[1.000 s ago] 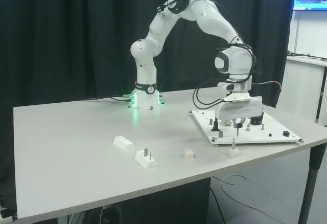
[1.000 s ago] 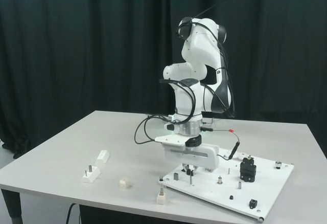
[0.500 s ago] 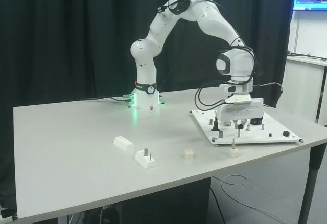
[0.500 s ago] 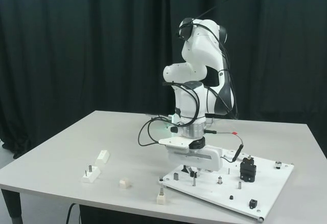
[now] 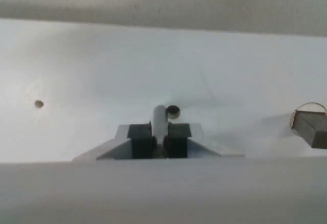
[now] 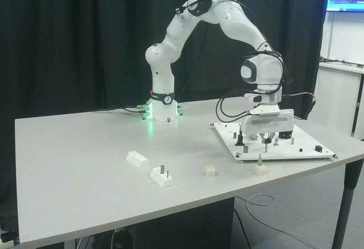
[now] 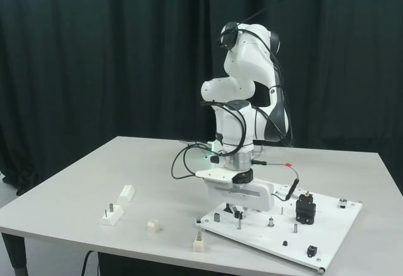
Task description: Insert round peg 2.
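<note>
In the wrist view my gripper is shut on a thin round peg, held upright between the two black fingers. The peg's lower end is just beside a small dark round hole in the white board, not in it. In the room views the gripper hangs low over the near-left part of the white board. The peg reaches down to just above the board.
On the board stand several small pegs, a grey block and a black part. Another tiny hole shows in the board. On the table lie white blocks, and two white blocks carrying pegs.
The gripper with the peg has shifted a little along the board, away from its near-left corner, and sunk slightly. In the last half second it hardly moved.
</note>
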Motion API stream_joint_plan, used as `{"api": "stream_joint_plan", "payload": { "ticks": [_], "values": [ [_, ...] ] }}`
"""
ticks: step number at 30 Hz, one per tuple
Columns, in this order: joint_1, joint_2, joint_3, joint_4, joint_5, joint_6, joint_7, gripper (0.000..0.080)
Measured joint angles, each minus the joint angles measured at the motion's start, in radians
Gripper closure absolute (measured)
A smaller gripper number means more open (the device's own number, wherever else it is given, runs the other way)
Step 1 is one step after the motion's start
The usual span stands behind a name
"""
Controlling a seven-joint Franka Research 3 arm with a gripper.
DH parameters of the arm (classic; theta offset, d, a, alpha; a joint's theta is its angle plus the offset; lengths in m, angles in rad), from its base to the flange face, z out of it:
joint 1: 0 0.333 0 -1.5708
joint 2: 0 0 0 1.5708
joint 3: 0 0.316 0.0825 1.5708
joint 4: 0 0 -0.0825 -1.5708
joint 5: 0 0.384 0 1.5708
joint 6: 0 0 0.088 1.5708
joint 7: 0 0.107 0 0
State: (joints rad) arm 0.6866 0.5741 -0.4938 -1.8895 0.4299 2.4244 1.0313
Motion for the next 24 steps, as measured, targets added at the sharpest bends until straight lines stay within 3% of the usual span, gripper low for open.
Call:
{"api": "stream_joint_plan", "payload": {
  "ticks": [24],
  "values": [
    [0.0,-0.007,-0.004,-0.012,-0.002,0.0,0.009,0.0741]
  ]
}}
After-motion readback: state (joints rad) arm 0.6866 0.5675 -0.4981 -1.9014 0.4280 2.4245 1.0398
